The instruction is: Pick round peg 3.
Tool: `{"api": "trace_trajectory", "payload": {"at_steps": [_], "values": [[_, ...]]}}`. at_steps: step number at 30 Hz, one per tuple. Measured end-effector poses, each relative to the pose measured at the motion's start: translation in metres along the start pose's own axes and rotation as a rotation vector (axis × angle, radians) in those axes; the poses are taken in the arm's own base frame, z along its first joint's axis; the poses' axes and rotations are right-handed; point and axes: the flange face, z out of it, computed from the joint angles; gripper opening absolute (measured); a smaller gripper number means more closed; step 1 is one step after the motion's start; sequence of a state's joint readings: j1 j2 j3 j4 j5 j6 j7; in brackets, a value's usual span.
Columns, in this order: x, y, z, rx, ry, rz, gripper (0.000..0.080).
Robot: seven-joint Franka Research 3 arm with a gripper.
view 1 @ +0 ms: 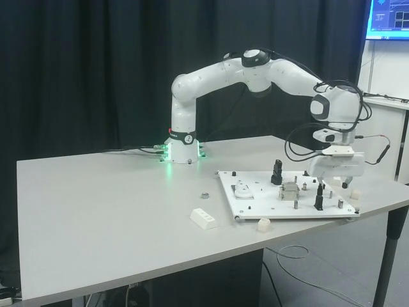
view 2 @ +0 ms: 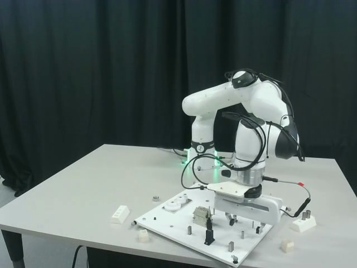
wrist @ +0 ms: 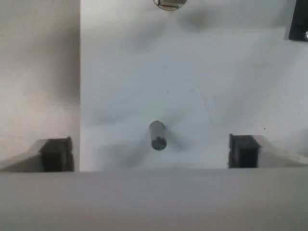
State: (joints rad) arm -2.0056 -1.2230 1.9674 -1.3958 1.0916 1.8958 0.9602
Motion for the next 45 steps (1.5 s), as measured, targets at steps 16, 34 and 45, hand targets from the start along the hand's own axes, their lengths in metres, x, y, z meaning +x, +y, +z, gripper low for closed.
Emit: {"api": "trace_trajectory", "payload": {"at_steps": [16, 34, 45], "values": [[-0.015, -0.006, -0.025, -0.014, -0.050, 0.019, 0.0788], [-0.074, -0.005, -0.042, -0.090, -0.129, 0.109, 0.0800], [-0.129, -0.001, -0.043, -0.124, -0.148, 0.193, 0.0800]]}}
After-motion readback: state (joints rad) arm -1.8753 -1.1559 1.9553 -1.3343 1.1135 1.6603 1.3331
